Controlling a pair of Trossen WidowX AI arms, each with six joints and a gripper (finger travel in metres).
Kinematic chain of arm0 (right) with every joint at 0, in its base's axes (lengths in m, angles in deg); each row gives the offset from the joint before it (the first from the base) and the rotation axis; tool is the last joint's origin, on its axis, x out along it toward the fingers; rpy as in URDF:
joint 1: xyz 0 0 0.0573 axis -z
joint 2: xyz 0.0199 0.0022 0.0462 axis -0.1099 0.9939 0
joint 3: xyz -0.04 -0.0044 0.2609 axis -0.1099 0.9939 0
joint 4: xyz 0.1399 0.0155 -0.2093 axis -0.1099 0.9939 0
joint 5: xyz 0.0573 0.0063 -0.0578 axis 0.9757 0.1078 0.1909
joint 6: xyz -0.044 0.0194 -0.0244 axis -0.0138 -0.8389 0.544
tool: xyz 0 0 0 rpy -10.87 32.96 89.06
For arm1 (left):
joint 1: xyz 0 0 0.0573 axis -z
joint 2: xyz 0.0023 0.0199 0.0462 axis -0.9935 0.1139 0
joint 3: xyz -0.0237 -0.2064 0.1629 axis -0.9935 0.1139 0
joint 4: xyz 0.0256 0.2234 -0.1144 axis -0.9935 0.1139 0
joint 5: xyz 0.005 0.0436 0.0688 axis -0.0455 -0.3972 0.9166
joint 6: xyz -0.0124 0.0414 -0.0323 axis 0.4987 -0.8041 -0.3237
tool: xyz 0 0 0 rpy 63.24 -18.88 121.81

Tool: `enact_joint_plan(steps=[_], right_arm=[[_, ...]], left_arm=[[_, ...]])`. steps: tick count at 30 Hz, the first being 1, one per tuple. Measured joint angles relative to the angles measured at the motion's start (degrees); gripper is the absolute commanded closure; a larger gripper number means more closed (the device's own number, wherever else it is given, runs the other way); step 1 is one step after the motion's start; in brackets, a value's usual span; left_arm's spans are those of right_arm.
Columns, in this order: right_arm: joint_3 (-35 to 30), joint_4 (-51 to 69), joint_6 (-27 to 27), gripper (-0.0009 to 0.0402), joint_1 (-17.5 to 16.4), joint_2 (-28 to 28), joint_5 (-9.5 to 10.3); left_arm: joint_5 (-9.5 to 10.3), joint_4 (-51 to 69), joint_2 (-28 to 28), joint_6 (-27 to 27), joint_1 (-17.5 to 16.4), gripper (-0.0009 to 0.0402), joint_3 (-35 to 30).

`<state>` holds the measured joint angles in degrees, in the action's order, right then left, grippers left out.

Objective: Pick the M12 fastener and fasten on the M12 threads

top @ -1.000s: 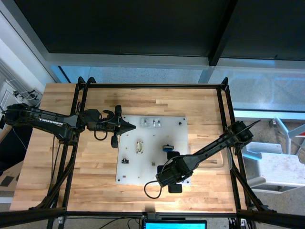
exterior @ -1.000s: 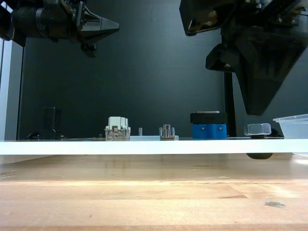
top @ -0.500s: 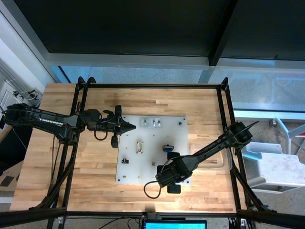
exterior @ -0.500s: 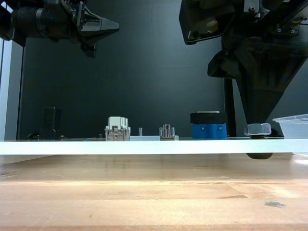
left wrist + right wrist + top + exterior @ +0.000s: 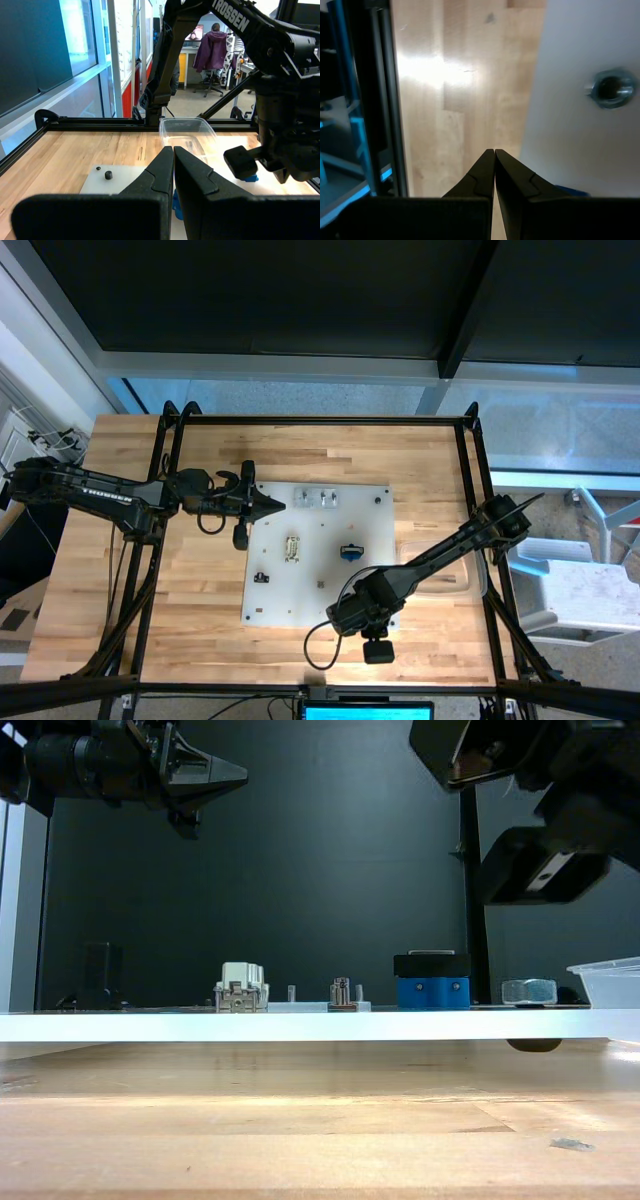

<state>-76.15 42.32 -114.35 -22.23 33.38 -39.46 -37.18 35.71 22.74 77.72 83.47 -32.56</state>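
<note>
M12 nut [image 5: 529, 991] on its stud [image 5: 609, 87], axis upright. My R gripper [image 5: 494, 150] pinched empty at board [image 5: 300, 590] 5 o'clock, L gripper [image 5: 173, 148] same at 10. R arm [image 5: 250, 25] reads TROSSEN.

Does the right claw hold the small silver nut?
No, the right gripper, shut empty at the white board's edge, is clear of the silver nut; the left gripper hangs shut far left.

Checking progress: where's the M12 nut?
Low view: nut on its stud, right of the blue fitting, near board's right edge; right gripper hovers nearby, left gripper far left.

Wooden table [image 5: 200, 620] under white board [image 5: 285, 605] and clear tray [image 5: 450, 585].
</note>
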Motion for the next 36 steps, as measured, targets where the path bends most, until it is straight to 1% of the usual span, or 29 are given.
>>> enact_joint_plan(steps=[4, 6, 8, 9, 12, 13, 15, 16, 17, 18, 19, 22, 26, 36], right_arm=[[0.0, 0.2, -0.1, 0.0393, 0.2, 0.0, -1.64], [0.0, 0.4, -0.7, 0.0393, 0.0, -0.2, -3.13], [0.0, 0.5, -1.4, 0.0393, 0.0, -0.7, -5.25], [-0.1, 0.7, -1.4, 0.0393, 0.0, -1.0, -6.58], [-1.3, 2.6, -1.6, 0.0393, 0.1, -1.7, -12.24], [-1.7, 3.4, -1.5, 0.0393, 0.1, -1.8, -14.84], [-2.4, 4.4, -1.6, 0.0393, 0.0, -2.0, -19.37], [-2.5, 4.6, -1.6, 0.0393, 0.0, -2.0, -20.92], [-2.5, 4.6, -1.6, 0.0393, 0.0, -2.1, -22.05], [-2.5, 4.7, -1.6, 0.0393, 0.0, -1.9, -22.75], [-2.6, 4.6, -1.6, 0.0393, 0.0, -1.6, -23.30], [-2.6, 4.5, -1.6, 0.0393, -0.1, -0.1, -23.78], [-2.6, 3.4, -1.5, 0.0393, -0.3, 1.0, -23.98], [-1.9, 1.4, -1.5, 0.0393, -0.6, 1.2, -23.96]], left_arm=[[0.00, 0.0, 0.0, 0.0, 0.0, 0.0393, 0.0], [0.00, 0.0, 0.0, 0.0, 0.0, 0.0393, 0.0], [0.00, 0.0, 0.0, 0.0, 0.0, 0.0393, 0.0], [0.00, 0.0, 0.0, 0.0, 0.0, 0.0393, 0.0], [0.00, 0.0, 0.0, 0.0, 0.0, 0.0393, 0.0], [0.00, 0.0, 0.0, 0.0, 0.0, 0.0393, 0.0], [0.00, 0.0, 0.0, 0.0, 0.0, 0.0393, 0.0], [0.00, 0.0, 0.0, 0.0, 0.0, 0.0393, 0.0], [0.00, 0.0, 0.0, 0.0, 0.0, 0.0393, 0.0], [0.00, 0.0, 0.0, 0.0, 0.0, 0.0393, 0.0], [0.00, 0.0, 0.0, 0.0, 0.0, 0.0393, 0.0], [0.00, 0.0, 0.0, 0.0, 0.0, 0.0393, 0.0], [0.00, 0.0, 0.0, 0.0, 0.0, 0.0393, 0.0], [0.00, 0.0, 0.0, 0.0, 0.0, 0.0393, 0.0]])
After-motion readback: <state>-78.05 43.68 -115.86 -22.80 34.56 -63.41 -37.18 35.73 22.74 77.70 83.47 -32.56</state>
